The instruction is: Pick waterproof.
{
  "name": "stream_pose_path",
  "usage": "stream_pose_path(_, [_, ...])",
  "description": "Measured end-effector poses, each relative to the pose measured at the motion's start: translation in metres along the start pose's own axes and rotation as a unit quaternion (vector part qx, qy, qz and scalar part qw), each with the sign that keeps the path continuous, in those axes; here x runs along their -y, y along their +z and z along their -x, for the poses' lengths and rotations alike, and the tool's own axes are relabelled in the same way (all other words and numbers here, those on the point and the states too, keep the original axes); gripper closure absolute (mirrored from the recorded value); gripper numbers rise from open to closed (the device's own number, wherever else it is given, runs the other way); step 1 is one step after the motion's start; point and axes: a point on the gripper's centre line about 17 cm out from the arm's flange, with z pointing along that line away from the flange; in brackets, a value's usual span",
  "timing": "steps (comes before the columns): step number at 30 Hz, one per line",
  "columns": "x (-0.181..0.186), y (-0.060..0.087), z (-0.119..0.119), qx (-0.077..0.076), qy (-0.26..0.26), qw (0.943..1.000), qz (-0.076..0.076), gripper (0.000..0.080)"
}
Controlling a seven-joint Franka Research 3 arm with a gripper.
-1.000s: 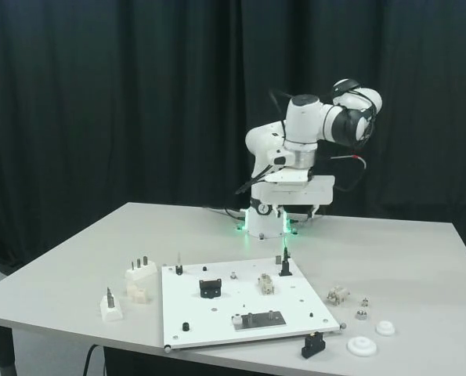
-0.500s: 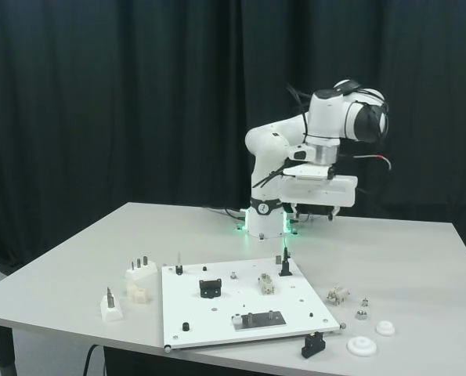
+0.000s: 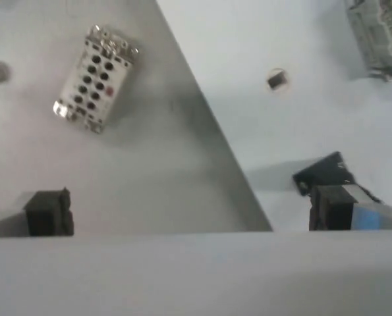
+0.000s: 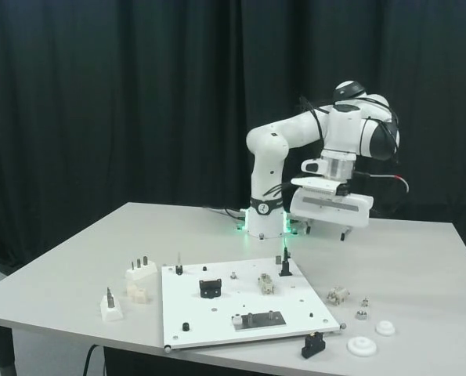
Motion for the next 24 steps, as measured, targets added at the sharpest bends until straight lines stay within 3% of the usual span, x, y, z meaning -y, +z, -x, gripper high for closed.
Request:
stream_pose_path(9, [0.018, 0.016, -0.007, 0.016, 0.069, 0.9972, -0.026, 0.0003])
stream_pose_path(24, [0.040, 0.049, -0.006, 0.057, 0.086, 0.9929, -0.059, 0.0003])
